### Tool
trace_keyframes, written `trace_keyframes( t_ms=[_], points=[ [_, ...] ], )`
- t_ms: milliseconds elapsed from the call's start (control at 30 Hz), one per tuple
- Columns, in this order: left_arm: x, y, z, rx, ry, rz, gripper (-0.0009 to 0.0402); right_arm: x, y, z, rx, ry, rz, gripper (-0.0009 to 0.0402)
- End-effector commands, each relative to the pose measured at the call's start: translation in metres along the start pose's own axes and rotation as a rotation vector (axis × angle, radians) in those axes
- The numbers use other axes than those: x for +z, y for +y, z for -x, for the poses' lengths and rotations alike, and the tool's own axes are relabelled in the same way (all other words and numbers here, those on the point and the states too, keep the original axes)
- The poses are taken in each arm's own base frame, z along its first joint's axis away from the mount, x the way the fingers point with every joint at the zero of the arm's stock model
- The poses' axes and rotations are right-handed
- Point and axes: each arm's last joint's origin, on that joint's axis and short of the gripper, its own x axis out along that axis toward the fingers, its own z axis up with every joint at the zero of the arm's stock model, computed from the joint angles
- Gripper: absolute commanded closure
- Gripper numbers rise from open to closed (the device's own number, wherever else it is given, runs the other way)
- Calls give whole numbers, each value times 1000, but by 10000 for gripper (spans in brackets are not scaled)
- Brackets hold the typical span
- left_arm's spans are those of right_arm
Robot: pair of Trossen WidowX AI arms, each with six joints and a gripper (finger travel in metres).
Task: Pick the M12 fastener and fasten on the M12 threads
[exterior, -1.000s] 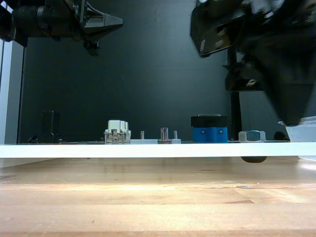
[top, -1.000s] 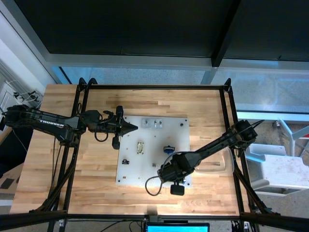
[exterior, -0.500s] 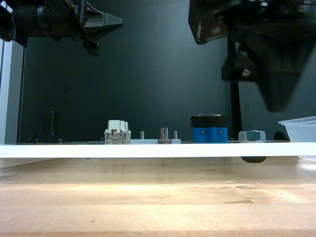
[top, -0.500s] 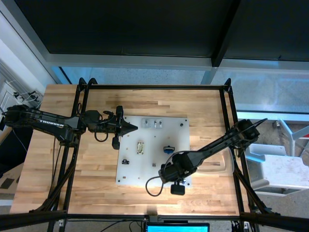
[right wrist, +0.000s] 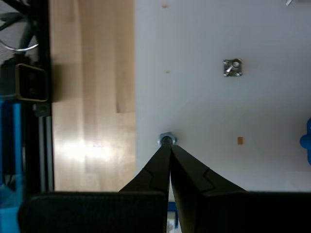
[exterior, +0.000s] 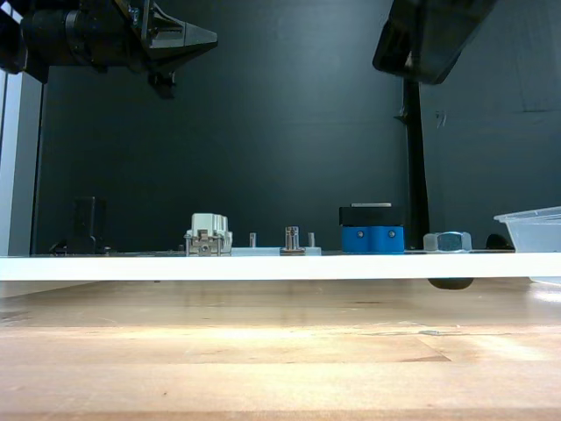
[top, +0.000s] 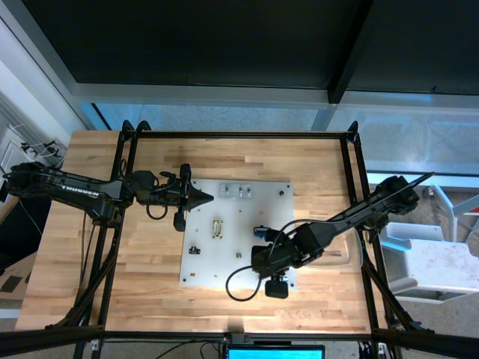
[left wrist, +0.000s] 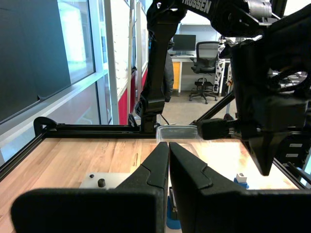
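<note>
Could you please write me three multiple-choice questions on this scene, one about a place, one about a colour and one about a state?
1. Where is the silver nut?
A) in the clear tray
B) on the white board, by its near edge
C) on the wooden table

2. What colour is the block left of the nut in the low view?
A) red
B) blue with a black top
C) yellow

3. How is the right gripper?
A) wide open
B) shut on the nut
C) shut and empty

Answers:
1 B: the right wrist view shows the nut on the board, just beyond the fingertips.
2 B: the block is blue under a black cap.
3 C: high above the board, its fingers press together with nothing between them.
The left gripper, also shut, hangs over the board's far left edge.
</note>
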Motion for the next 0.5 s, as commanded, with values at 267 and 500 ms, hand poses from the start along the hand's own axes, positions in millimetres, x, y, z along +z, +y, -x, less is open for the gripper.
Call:
trace_keyframes(
  t_ms=[267, 500],
  points=[
    [0, 0, 0, 0, 0, 0, 393, -3, -2, 1, -16, 27, 0, 393],
    [0, 0, 0, 0, 0, 0, 393, -3, -2, 1, -17, 30, -1, 393]
  ],
)
